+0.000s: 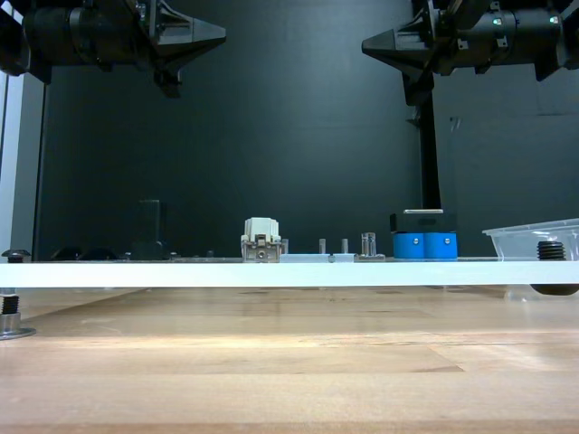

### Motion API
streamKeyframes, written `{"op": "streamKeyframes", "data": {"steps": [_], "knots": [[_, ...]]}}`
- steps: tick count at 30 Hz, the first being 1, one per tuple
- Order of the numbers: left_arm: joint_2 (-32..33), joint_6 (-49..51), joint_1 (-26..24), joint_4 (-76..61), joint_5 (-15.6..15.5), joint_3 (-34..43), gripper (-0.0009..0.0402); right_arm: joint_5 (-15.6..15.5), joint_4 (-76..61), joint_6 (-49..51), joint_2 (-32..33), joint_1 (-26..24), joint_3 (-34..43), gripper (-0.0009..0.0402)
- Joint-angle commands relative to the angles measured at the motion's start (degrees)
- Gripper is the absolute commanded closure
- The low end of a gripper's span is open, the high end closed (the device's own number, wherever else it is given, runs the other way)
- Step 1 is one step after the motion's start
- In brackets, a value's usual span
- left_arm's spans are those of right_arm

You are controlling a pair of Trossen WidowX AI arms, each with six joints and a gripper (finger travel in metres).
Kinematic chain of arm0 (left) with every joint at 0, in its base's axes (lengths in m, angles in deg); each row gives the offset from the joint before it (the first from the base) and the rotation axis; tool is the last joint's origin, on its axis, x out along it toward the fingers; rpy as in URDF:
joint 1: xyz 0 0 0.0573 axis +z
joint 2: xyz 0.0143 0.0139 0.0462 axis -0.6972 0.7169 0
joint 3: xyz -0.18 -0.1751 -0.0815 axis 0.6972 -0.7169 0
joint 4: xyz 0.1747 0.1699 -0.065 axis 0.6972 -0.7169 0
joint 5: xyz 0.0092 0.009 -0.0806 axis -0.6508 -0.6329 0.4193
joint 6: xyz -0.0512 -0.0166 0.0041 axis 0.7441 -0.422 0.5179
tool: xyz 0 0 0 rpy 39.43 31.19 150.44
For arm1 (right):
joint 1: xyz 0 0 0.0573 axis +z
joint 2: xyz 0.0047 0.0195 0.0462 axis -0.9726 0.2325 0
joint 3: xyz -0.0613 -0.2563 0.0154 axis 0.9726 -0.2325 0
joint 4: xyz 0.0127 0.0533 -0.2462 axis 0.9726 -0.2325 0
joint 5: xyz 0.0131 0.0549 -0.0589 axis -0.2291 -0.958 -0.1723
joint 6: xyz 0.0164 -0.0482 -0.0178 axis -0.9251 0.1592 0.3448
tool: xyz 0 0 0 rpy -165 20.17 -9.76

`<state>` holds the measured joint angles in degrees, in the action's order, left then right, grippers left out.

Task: Unfasten the M12 nut and place it in the container

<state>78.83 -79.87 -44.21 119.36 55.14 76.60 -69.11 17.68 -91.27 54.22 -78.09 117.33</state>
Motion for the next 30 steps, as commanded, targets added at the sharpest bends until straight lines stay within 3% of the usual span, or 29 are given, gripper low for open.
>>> {"op": "streamKeyframes", "data": {"steps": [1, 30], "knots": [[0.00, -0.02, 0.02, 0.00, 0.02, 0.02, 0.0393, 0.00, -0.07, 0.09, 0.02, 0.09, 0.20, 0.0393], [0.00, -0.02, 0.02, 0.00, 0.02, 0.02, 0.0393, 0.00, -2.40, 0.11, 0.02, 0.20, 0.35, 0.0393]]}}
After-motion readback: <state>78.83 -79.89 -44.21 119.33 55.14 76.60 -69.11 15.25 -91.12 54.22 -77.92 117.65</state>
